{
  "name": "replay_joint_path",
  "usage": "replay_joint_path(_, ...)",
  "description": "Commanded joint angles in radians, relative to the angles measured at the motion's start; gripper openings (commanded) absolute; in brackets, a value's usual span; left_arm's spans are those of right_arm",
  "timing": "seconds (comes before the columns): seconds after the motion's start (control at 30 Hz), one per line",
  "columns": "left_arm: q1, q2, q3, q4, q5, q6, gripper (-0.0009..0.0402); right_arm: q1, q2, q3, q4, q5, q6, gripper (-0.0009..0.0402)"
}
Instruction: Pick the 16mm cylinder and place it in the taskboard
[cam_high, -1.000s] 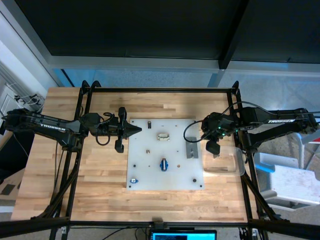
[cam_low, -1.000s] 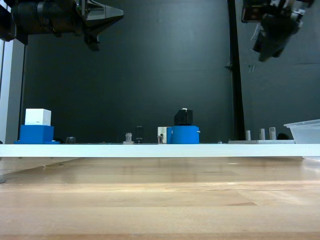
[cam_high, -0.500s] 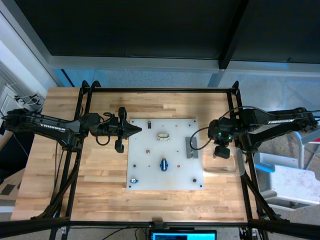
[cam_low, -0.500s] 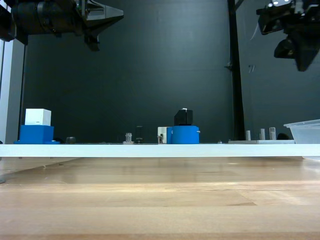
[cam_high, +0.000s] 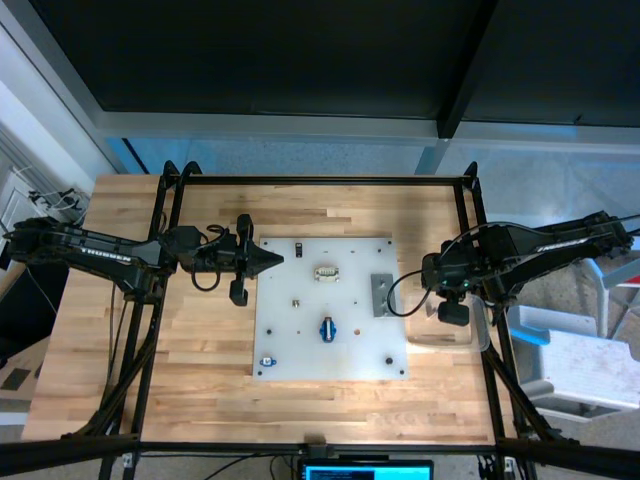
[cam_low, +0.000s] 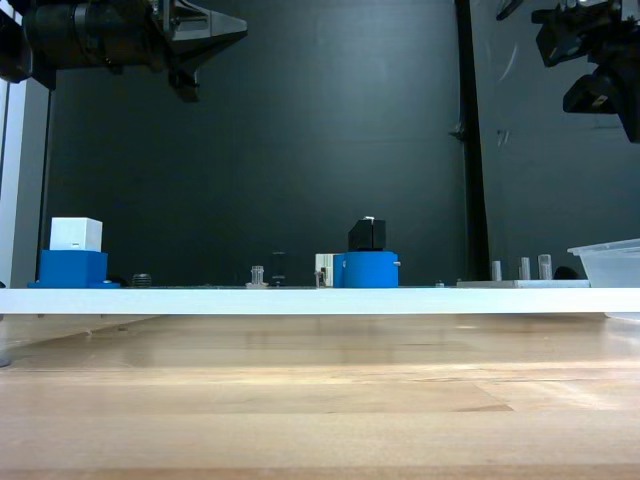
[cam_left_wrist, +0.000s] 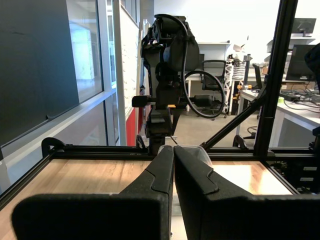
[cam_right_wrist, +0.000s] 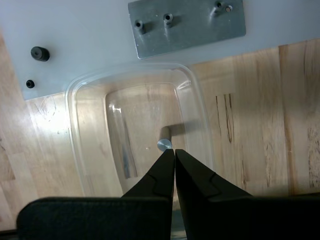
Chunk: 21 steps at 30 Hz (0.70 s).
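The right tool (cam_right_wrist: 170, 152) has its two fingers pressed flat together, gripping nothing. It hangs well above the clear plastic tray (cam_right_wrist: 75, 130), tips aimed down into it. The jaws must open before any grasp. In the high view this tool (cam_high: 453, 312) sits over the tray at 3 o'clock from the taskboard (cam_high: 300, 340).

The 16mm cylinder (cam_right_wrist: 164, 142) rests on the tray floor, just past the fingertips along their line and touched by nothing. Whether it stands or lies on its side I cannot tell.

It looks like a stiff, smooth metal peg, light and not fragile. On the slick plastic it would probably roll or skid from a glancing touch. My judgement is to open only a little wider than the peg and pinch squarely across its round sides near mid-length.

The grey rectangular block (cam_right_wrist: 187, 22) with its small posts lies on the taskboard beyond the tray.

The left tool (cam_high: 268, 257) is also shut and empty, held high off the desk (cam_high: 200, 400) at the board's 10 o'clock edge.
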<state>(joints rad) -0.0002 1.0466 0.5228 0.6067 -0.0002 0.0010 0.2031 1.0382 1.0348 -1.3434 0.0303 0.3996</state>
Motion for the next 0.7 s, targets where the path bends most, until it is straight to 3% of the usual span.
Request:
replay_joint_path(0.03,0.0,0.0,0.0,0.0,0.0,0.0,0.0,0.005,-0.003,-0.008,0.0,0.024,0.02,0.0026)
replay_joint_path(0.3,0.0,0.0,0.0,0.0,0.0,0.0,0.0,0.056,-0.018,-0.053,0.001,0.023,0.146,0.0089)
replay_joint_path(0.5,0.0,0.0,0.0,0.0,0.0,0.0,0.0,0.106,-0.017,-0.063,0.002,0.03,0.179,0.0125)
replay_joint_path(0.7,0.0,0.0,0.0,0.0,0.0,0.0,0.0,0.112,-0.015,-0.069,0.005,0.031,0.307,0.0151)
